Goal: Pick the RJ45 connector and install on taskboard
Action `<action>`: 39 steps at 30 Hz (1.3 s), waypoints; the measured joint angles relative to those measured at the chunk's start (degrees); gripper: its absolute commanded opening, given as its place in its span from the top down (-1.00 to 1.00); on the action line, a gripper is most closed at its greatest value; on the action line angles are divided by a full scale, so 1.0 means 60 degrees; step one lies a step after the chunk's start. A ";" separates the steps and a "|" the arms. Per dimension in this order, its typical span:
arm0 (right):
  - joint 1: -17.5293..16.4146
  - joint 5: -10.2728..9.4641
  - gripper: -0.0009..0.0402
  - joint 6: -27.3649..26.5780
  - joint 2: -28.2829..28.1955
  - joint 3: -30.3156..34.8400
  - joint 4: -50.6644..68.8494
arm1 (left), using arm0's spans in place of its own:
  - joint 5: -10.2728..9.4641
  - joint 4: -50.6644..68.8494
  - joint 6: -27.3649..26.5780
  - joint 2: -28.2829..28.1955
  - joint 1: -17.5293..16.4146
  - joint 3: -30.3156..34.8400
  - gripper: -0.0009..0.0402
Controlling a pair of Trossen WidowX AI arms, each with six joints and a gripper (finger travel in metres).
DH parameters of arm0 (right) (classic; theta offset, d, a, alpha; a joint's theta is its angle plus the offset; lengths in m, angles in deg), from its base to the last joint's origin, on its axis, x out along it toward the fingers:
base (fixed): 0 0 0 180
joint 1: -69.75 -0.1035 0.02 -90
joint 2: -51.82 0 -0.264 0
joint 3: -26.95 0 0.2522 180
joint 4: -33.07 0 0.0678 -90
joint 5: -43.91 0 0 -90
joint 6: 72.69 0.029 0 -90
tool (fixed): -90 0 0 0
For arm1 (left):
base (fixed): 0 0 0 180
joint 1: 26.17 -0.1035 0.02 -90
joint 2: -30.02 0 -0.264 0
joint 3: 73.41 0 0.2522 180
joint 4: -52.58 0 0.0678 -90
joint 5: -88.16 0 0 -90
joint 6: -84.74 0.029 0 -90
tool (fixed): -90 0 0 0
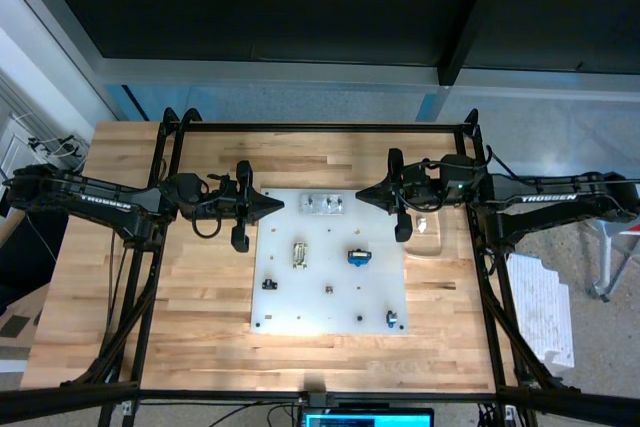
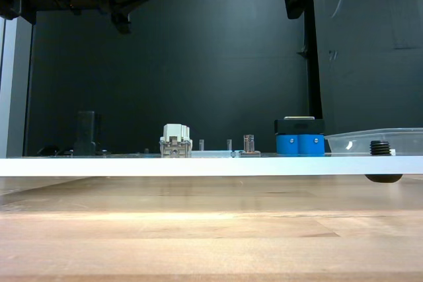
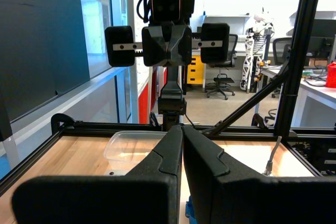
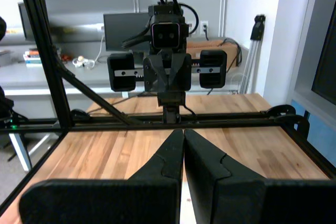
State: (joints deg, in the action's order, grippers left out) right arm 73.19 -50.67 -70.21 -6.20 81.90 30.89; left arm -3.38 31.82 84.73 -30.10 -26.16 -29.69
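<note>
We saw left gripper (image 1: 278, 205) and right gripper (image 1: 364, 193) high, jaws together, empty; right nearer the tray (image 1: 435, 247); connector's whereabouts unclear.

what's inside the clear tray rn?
Clear tray: only the pale white block shows, no cable; right arm hides its far end. Left gripper and right gripper hang over the board's far edge, jaws shut.

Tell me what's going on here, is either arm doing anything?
Neither arm is handling anything. The left pincer and right pincer both hang shut and empty above the far edge of the white board, facing each other. The clear tray holds a pale shape, with no cable visible. Whether the connector sits in the blue jack I cannot tell.
</note>
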 measured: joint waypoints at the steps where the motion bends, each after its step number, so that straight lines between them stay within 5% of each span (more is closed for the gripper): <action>1: 0.0015 0.0000 0.96 0.0000 0.0000 -0.0087 -0.0153 | -0.0004 0.0000 0.0000 0.0004 0.0000 0.0000 0.96; 39: 0.0160 -0.0029 0.96 -0.0007 0.0069 -0.1282 -0.1519 | 0.0000 0.0000 0.0000 0.0004 0.0000 0.0000 0.96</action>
State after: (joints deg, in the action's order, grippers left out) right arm 74.15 -50.84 -70.26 -5.79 74.21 21.77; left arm -3.38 31.82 84.73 -30.08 -26.16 -29.69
